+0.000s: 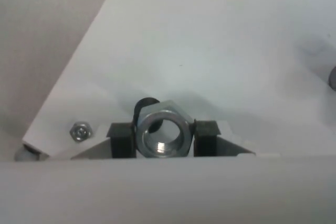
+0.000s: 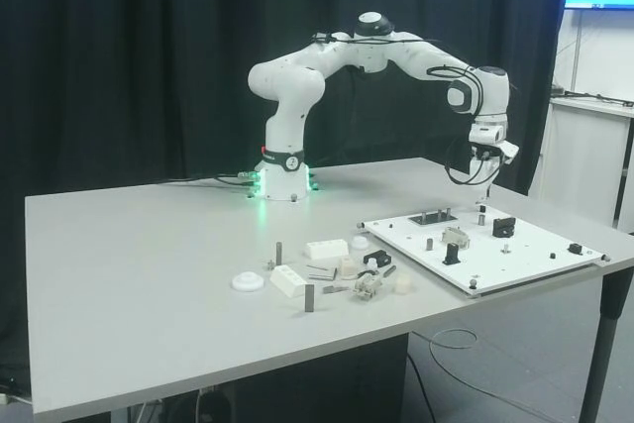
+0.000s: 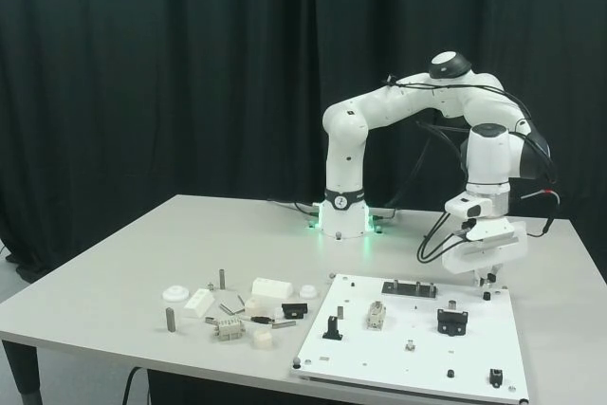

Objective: Place bolt 4.

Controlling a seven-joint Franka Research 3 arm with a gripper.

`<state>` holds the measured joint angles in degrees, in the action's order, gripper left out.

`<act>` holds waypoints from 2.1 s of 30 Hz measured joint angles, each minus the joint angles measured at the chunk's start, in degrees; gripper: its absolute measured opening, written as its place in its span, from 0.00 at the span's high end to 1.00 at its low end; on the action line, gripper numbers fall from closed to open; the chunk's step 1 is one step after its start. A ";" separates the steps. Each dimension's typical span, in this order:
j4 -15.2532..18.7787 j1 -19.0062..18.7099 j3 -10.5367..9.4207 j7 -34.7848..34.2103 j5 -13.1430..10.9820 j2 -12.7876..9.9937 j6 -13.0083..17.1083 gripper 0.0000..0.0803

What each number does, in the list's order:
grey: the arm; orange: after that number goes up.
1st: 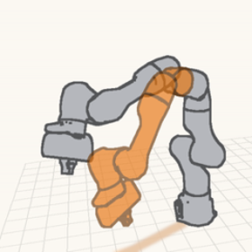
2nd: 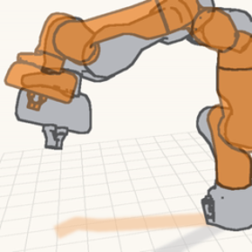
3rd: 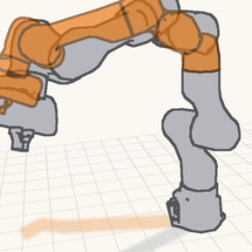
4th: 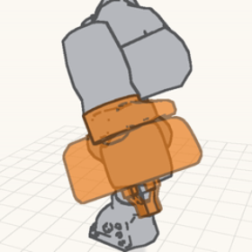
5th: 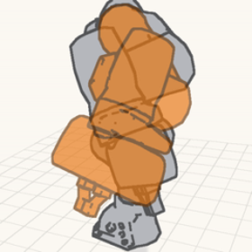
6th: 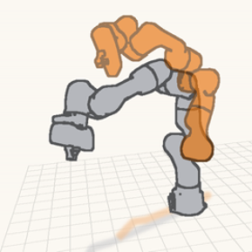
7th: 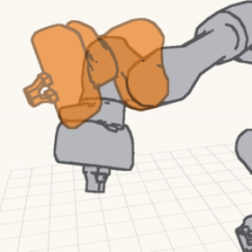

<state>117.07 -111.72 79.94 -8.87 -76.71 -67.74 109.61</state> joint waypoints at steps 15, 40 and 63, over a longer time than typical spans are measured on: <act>0.00 0.67 0.40 -1.74 0.00 0.00 0.03 0.70; -0.60 2.52 0.85 -1.77 -0.05 0.00 0.35 0.70; -1.10 3.81 0.87 -1.81 -0.07 0.00 0.35 0.70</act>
<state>115.96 -107.91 80.82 -10.67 -76.78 -67.74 109.97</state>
